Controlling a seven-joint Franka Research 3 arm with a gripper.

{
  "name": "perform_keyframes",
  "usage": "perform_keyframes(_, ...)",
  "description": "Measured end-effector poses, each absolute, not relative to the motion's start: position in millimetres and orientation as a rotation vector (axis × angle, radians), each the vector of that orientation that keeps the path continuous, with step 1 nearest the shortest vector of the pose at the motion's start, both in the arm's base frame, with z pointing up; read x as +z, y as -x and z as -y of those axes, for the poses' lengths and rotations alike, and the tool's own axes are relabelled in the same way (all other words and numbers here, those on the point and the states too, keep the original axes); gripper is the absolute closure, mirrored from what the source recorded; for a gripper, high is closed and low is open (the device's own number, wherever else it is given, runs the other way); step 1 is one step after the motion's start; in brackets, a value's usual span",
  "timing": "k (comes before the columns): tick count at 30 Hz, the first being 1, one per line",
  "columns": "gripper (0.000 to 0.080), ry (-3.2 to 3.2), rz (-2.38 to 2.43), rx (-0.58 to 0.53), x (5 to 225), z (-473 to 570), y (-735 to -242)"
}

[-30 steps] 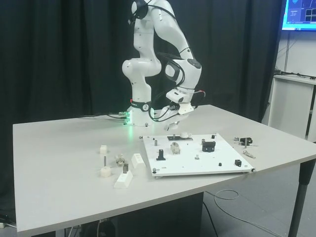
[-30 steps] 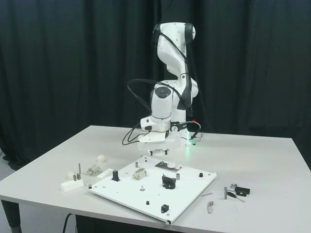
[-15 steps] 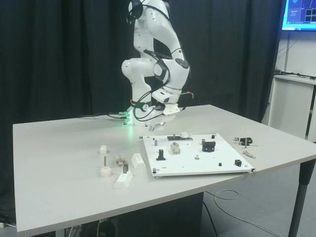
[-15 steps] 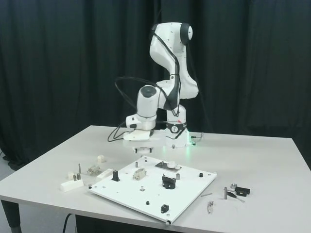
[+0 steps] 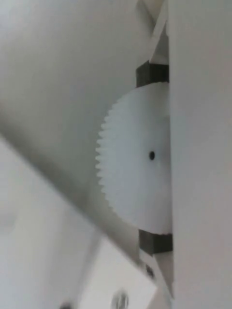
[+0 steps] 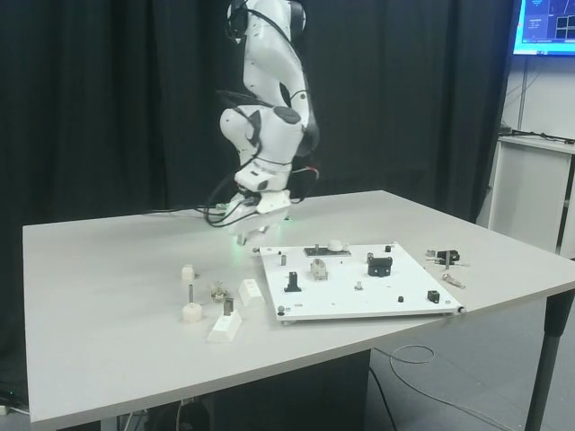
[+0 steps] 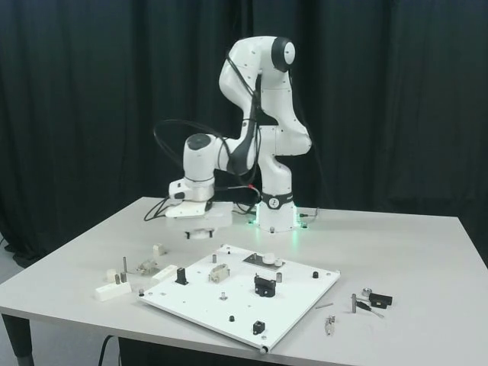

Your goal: Place large gear.

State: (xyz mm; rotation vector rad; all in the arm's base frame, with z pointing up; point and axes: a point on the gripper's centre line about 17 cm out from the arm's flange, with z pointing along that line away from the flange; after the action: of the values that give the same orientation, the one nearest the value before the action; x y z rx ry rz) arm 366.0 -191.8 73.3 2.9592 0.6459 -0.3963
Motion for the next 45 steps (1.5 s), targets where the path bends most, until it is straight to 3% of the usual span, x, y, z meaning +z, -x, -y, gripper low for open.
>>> perform_keyframes(10, 0.02, -3.017, -0.676, -0.304, 45.9, 224.4, -363.6)
perform_keyframes(17, 0.02, -3.047, -0.669, -0.3, 33.2, 230.4, -361.0)
perform_keyframes(41, 0.02, -3.044, -0.631, -0.278, 33.4, 232.5, -369.1)
perform_keyframes(42, 0.0053, -3.043, -0.628, -0.277, 33.5, 232.7, -369.4)
perform_keyframes(45, 0.0053, -3.043, -0.62, -0.273, 33.7, 233.1, -370.0)
